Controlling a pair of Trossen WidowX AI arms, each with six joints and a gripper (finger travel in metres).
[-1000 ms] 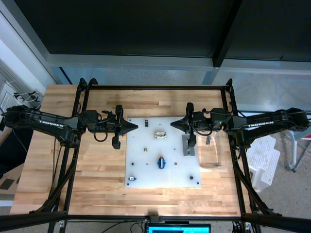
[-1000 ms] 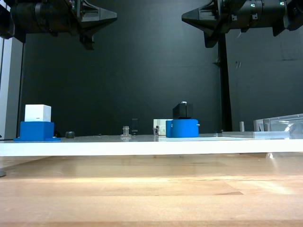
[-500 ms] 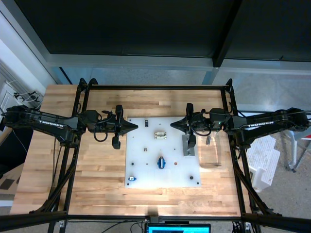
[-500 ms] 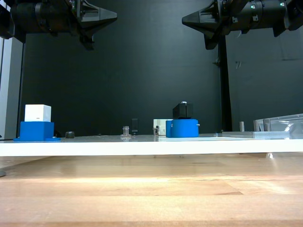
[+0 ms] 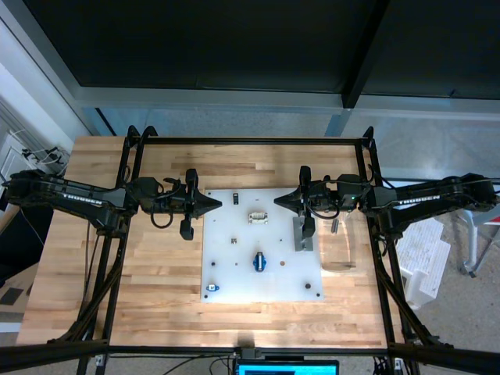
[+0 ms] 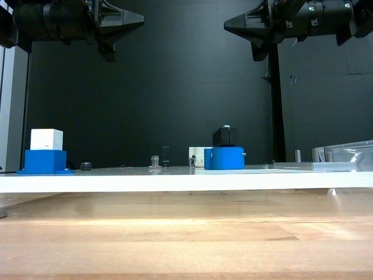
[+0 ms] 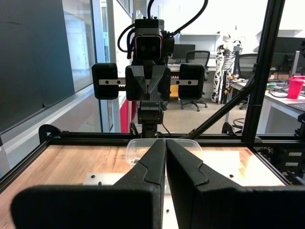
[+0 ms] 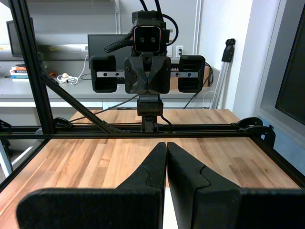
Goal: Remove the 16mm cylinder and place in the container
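Above the wooden table [image 5: 156, 258], left pincer [image 5: 219, 201] and right pincer [image 5: 276, 200] hover level, both closed, facing each other.

Blue knob [image 5: 258, 262] mid white board [image 5: 234, 275]; grey block [image 5: 301, 241] toward right edge.

- The right tool [image 6: 227, 24], at the upper right of the low view, sits a trace lower and further right than a second ago.
- In the high view, right of centre, its arm shows only the slightest shift since then.
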